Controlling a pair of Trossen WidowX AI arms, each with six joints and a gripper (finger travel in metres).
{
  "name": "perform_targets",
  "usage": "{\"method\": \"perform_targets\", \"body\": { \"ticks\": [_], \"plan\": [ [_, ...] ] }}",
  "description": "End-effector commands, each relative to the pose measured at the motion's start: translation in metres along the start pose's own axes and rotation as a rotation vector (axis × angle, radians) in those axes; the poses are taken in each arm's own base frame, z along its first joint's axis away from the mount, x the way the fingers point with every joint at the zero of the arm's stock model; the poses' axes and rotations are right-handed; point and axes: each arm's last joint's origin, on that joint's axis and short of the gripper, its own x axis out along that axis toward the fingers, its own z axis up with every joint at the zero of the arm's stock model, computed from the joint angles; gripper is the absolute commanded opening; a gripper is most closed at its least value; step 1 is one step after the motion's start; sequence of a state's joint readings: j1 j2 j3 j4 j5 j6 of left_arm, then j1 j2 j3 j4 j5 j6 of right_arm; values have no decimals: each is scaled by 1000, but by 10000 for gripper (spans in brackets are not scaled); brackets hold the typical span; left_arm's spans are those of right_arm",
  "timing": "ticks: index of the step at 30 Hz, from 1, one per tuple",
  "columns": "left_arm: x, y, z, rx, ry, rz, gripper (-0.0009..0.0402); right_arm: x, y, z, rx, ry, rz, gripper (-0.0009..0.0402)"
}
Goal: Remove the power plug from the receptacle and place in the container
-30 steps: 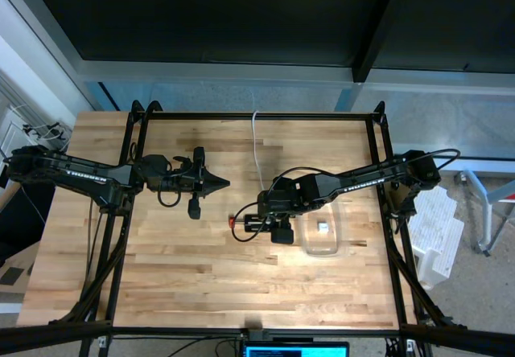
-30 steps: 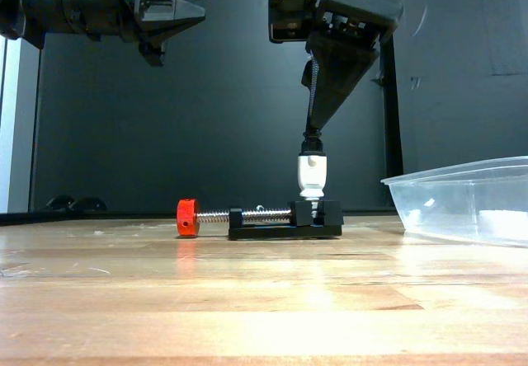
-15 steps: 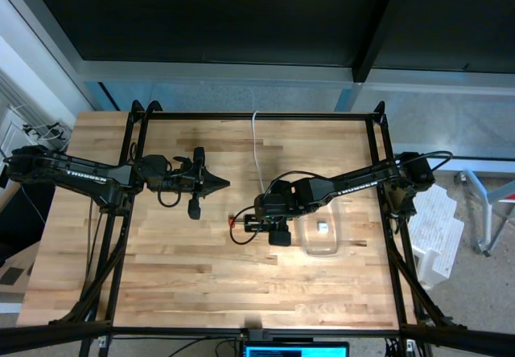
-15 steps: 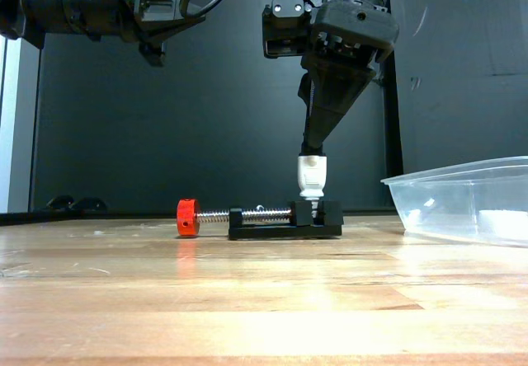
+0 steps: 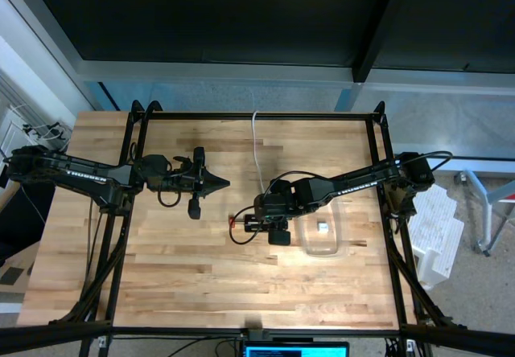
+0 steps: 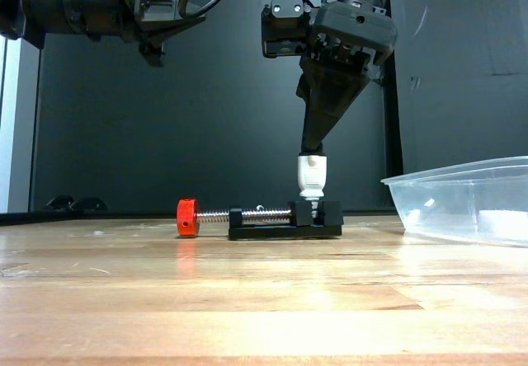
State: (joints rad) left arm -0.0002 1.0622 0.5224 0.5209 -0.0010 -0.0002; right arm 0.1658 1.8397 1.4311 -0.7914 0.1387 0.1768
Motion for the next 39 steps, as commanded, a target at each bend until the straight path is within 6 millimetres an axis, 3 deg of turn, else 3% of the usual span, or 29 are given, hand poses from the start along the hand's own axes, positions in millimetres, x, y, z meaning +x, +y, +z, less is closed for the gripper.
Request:
{"method": "perform_targets", "body": {
  "ticks": [1,10,28,39],
  "plan": [
    [0,0,0,0,-1,0,0,0,0,0,-1,-1,1,91],
    [0,0,0,0,-1,0,0,0,-1,1,2,-4,1,-4],
    [0,0,0,0,-1,0,0,-6,-2,0,4,-16,6,0],
    [0,0,0,0,-1,0,0,-22,-3,7,2,-6,8,0]
  ]
}}
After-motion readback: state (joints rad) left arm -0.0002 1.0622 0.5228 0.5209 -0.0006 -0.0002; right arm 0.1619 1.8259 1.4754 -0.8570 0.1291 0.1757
